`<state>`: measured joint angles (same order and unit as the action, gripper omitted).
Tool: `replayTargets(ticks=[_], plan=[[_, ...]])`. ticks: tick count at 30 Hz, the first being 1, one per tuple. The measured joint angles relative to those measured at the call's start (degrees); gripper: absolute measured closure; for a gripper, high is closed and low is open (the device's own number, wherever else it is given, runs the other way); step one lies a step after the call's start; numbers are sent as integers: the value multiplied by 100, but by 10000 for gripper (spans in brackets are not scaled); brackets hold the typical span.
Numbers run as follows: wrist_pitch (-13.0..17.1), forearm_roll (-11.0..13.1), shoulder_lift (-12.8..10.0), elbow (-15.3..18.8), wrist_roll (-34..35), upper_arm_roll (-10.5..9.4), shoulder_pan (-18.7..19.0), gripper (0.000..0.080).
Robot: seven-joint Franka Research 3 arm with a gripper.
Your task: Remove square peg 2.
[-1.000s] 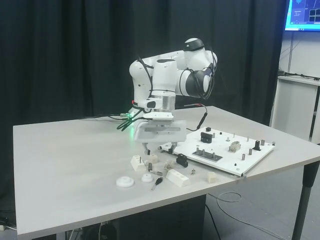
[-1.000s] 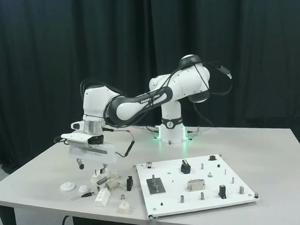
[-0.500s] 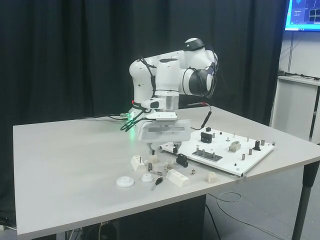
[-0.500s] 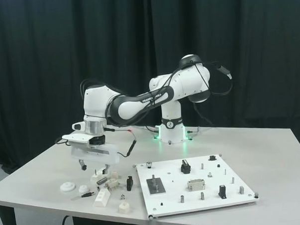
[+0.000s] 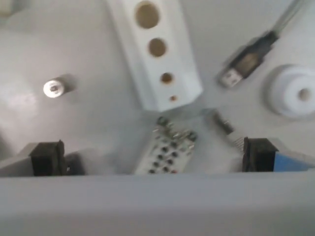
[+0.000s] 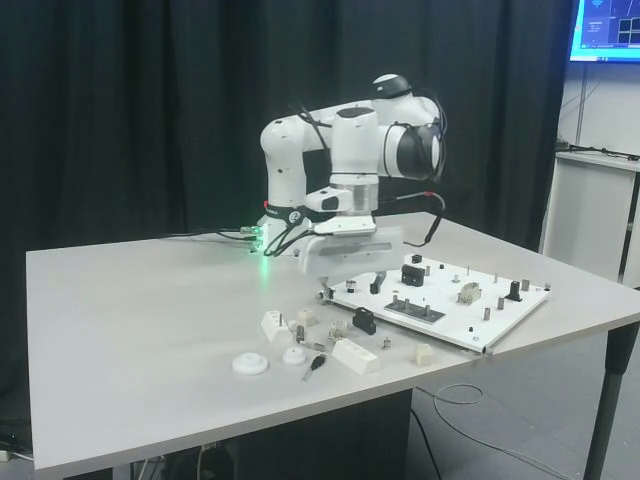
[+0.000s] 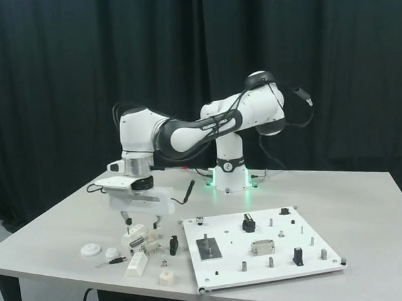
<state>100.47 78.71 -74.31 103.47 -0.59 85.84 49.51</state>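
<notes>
The white arm's end effector [image 7: 141,218], fingers spread wide and empty, hangs over loose parts [image 7: 140,250] on the table [image 7: 363,203], beside the white board [image 7: 258,248] where the square peg, too small to single out, presumably awaits the approach.

Worktop [image 6: 130,300]: matt grey laminate, smooth, faint sheen in wrist view. Arm [image 7: 187,131]: glossy white plastic shells with black joint bands. Board [image 7: 259,251]: smooth white panel, slightly glossy, carrying small metal pegs and black plastic parts. Drilled block [image 5: 157,54]: white plastic, matt, smooth faces. Round stud [image 5: 53,88]: bright metal, shiny top. Plug [image 5: 243,64]: metal shell, dull shine. Connector [image 5: 167,150]: pale plastic body with metal pins. Disc [image 5: 294,91]: white plastic, matt. Fingers [image 5: 47,158]: black pads, matt, rubber-like. Curtain [image 7: 84,62]: black cloth, matt, hanging in folds.
</notes>
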Motion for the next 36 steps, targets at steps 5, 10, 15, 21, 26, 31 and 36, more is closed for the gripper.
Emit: replayTargets(ticks=[5,10,15,21,26,31,36], plan=[[-190,-121,5,1,242,59,174,3],[-348,-233,12,10,434,84,349,3],[-490,-354,44,44,573,89,541,3],[-702,-461,51,188,614,148,861,3],[-849,-556,56,370,614,222,1204,3],[-866,-632,80,608,614,273,1602,3],[-854,-652,106,842,614,331,2006,3]])
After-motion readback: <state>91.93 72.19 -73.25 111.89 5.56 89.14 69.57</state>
